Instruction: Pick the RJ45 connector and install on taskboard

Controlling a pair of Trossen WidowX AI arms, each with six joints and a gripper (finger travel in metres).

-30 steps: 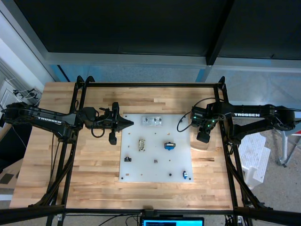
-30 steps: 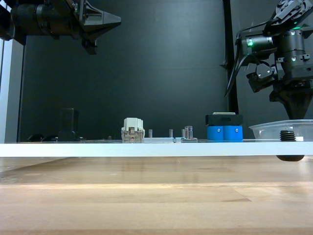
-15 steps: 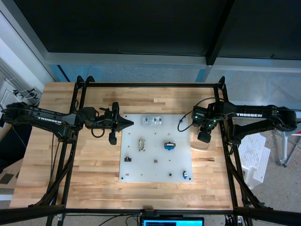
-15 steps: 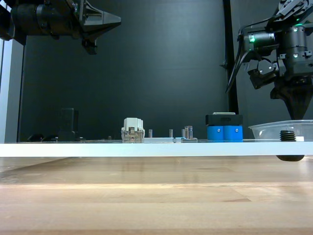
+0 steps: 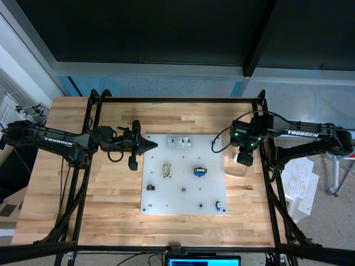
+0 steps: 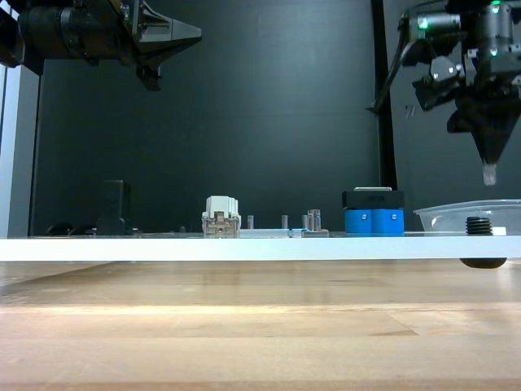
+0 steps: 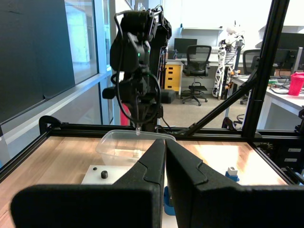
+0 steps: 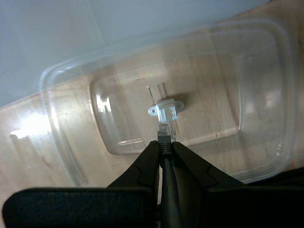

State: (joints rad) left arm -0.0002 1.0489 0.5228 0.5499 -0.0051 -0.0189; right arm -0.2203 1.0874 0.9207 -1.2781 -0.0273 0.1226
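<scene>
Pick looks done, transfer step in hand. Right gripper (image 6: 488, 159) hangs above the clear dish (image 6: 435, 217), pinching the RJ45 connector (image 6: 489, 174) at its fingertips. Next move calls for carrying it from the dish to the taskboard (image 5: 166, 202) and aligning it with its port. Left gripper (image 5: 152, 145) is well apart from the dish, fingers pressed together.

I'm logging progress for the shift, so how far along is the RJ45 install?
Done: the right end effector is shut on the RJ45 connector, so the pick looks made. In hand: the plug, held above the clear dish. Left: carrying it to the taskboard and seating it; it is not on the board yet. The left end effector hangs shut, high over the board's left side.
</scene>
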